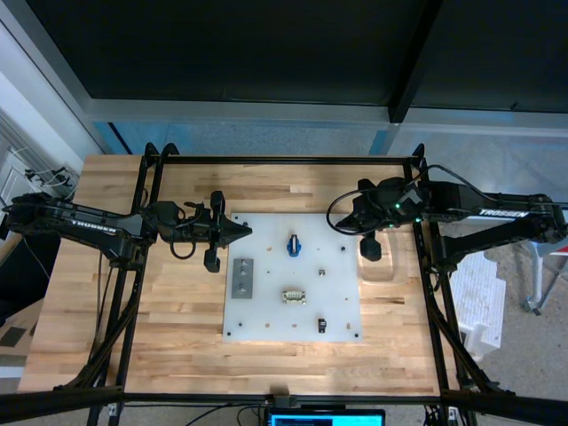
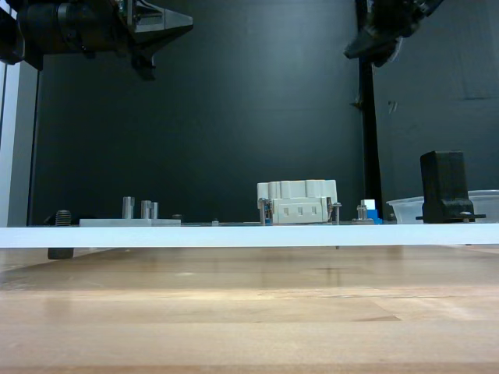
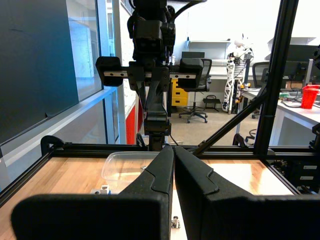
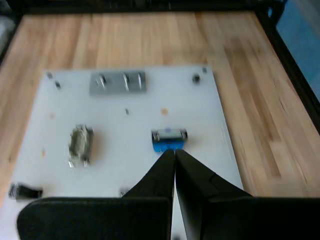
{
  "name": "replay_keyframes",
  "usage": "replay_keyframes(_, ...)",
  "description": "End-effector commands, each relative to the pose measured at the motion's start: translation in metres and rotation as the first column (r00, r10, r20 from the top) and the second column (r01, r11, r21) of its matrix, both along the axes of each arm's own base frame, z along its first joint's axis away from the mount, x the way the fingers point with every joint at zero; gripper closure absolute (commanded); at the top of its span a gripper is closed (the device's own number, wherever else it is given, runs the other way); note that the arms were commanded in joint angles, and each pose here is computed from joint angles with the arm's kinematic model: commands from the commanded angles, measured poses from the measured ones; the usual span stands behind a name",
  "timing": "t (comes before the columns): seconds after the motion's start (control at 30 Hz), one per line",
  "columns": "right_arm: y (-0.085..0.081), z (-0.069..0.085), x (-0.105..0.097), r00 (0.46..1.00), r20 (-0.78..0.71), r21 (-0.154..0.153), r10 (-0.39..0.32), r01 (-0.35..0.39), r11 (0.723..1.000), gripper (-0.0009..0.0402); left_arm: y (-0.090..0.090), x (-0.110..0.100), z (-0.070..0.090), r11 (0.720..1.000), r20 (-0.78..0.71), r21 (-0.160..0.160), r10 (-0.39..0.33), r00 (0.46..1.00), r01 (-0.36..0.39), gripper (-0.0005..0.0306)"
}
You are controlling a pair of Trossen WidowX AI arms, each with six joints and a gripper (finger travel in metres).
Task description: Pick the 16mm bar and install on taskboard
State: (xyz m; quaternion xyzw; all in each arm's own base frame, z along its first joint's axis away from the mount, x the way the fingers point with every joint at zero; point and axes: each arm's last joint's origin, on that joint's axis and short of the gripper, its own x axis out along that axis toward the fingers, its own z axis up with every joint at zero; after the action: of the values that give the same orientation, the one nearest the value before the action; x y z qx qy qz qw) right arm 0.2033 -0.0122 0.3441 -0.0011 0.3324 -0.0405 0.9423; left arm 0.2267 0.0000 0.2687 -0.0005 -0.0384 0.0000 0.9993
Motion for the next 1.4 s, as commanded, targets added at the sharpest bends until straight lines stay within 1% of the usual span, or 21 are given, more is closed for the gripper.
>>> replay_keyframes(0.03, -0.001, 0.004, -0.006, 0.998, -0.062, -0.012, -0.020, 0.019, 1.000, 0.0393, 0.000, 0.000, 0.000, 1.000, 0.000, 0.000, 0.000, 1.000, 0.000, 0.0300)
replay_keyframes(0.1, -0.001, 0.006, -0.010, 0.994, -0.102, -0.022, -0.026, 0.024, 0.999, 0.0393, 0.000, 0.000, 0.000, 1.000, 0.000, 0.000, 0.000, 1.000, 0.000, 0.0300)
replay_keyframes(0.27, -0.004, 0.009, -0.021, 0.974, -0.223, -0.022, -0.045, 0.041, 0.999, 0.0393, 0.000, 0.000, 0.000, 1.000, 0.000, 0.000, 0.000, 1.000, 0.000, 0.0300)
replay_keyframes(0.37, -0.007, 0.009, -0.026, 0.949, -0.311, -0.020, -0.056, 0.053, 0.998, 0.0393, 0.000, 0.000, 0.000, 1.000, 0.000, 0.000, 0.000, 1.000, 0.000, 0.0300)
replay_keyframes(0.47, -0.008, 0.010, -0.031, 0.918, -0.392, -0.023, -0.054, 0.049, 0.999, 0.0393, 0.000, 0.000, 0.000, 1.000, 0.000, 0.000, 0.000, 1.000, 0.000, 0.0300)
replay_keyframes(0.6, -0.009, 0.011, -0.036, 0.888, -0.457, -0.024, -0.050, 0.044, 0.999, 0.0393, 0.000, 0.000, 0.000, 1.000, 0.000, 0.000, 0.000, 1.000, 0.000, 0.0300)
replay_keyframes(0.87, -0.013, 0.005, -0.048, 0.808, -0.589, -0.033, -0.024, 0.005, 0.999, 0.0393, 0.000, 0.000, 0.000, 1.000, 0.000, 0.000, 0.000, 1.000, 0.000, 0.0300)
replay_keyframes(1.1, -0.023, -0.003, -0.046, 0.721, -0.692, -0.031, 0.023, -0.062, 0.998, 0.0393, 0.000, 0.000, 0.000, 1.000, 0.000, 0.000, 0.000, 1.000, 0.000, 0.0300)
replay_keyframes(1.17, -0.026, -0.005, -0.044, 0.693, -0.720, -0.026, 0.047, -0.095, 0.995, 0.0393, 0.000, 0.000, 0.000, 1.000, 0.000, 0.000, 0.000, 1.000, 0.000, 0.0300)
replay_keyframes(1.23, -0.027, -0.006, -0.043, 0.678, -0.730, -0.030, 0.090, -0.163, 0.986, 0.0393, 0.000, 0.000, 0.000, 1.000, 0.000, 0.000, 0.000, 1.000, 0.000, 0.0300)
replay_keyframes(1.27, -0.027, -0.006, -0.043, 0.670, -0.733, -0.034, 0.120, -0.212, 0.977, 0.0393, 0.000, 0.000, 0.000, 1.000, 0.000, 0.000, 0.000, 1.000, 0.000, 0.0300)
replay_keyframes(1.33, -0.027, -0.006, -0.043, 0.643, -0.742, -0.041, 0.190, -0.326, 0.945, 0.0393, 0.000, 0.000, 0.000, 1.000, 0.000, 0.000, 0.000, 1.000, 0.000, 0.0300)
replay_keyframes(1.4, -0.028, -0.006, -0.043, 0.617, -0.750, -0.046, 0.240, -0.411, 0.911, 0.0393, 0.000, 0.000, 0.000, 1.000, 0.000, 0.000, 0.000, 1.000, 0.000, 0.0300)
